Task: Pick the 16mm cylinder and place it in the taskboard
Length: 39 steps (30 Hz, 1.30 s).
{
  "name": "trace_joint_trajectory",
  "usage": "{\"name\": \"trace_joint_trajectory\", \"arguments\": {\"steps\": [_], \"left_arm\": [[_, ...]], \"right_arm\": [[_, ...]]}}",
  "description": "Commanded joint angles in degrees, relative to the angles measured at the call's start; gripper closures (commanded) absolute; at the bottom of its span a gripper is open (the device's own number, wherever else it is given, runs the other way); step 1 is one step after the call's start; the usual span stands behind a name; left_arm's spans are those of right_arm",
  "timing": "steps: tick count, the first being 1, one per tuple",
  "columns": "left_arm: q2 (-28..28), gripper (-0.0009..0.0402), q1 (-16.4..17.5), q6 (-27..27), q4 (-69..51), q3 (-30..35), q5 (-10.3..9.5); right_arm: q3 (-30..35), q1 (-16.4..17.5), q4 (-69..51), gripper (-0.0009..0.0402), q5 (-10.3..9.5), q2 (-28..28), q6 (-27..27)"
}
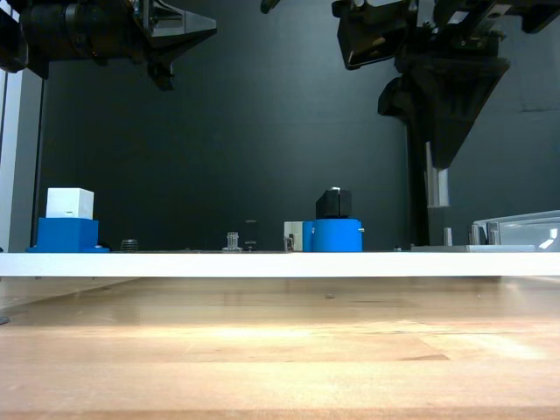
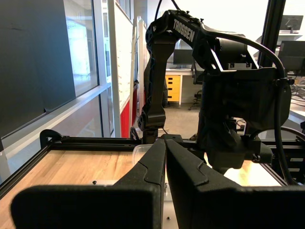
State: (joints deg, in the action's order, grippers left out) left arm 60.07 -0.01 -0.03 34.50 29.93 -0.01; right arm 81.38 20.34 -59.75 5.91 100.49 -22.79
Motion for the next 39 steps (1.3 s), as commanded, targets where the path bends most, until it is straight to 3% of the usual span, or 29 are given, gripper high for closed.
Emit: {"name": "trace_joint_trajectory", "arguments": {"steps": [1, 11, 39], "left_arm": [[0.02, 0.0393, 0.02, -0.02, 0.02, 0.02, 0.02], [0.02, 0.0393, 0.02, -0.02, 0.02, 0.02, 0.02], [0.02, 0.0393, 0.00, -0.02, 0.02, 0.02, 0.02]], "right_arm": [[-0.02, -0.11, 0.85, 0.0365, -0.81, 0.28, 0.13], [0.44, -0.15, 2.49, 0.0365, -1.49, 3.17, 0.72], [-3.13, -0.26, 6.16, 0.0365, -0.94, 3.17, 0.79]]}}
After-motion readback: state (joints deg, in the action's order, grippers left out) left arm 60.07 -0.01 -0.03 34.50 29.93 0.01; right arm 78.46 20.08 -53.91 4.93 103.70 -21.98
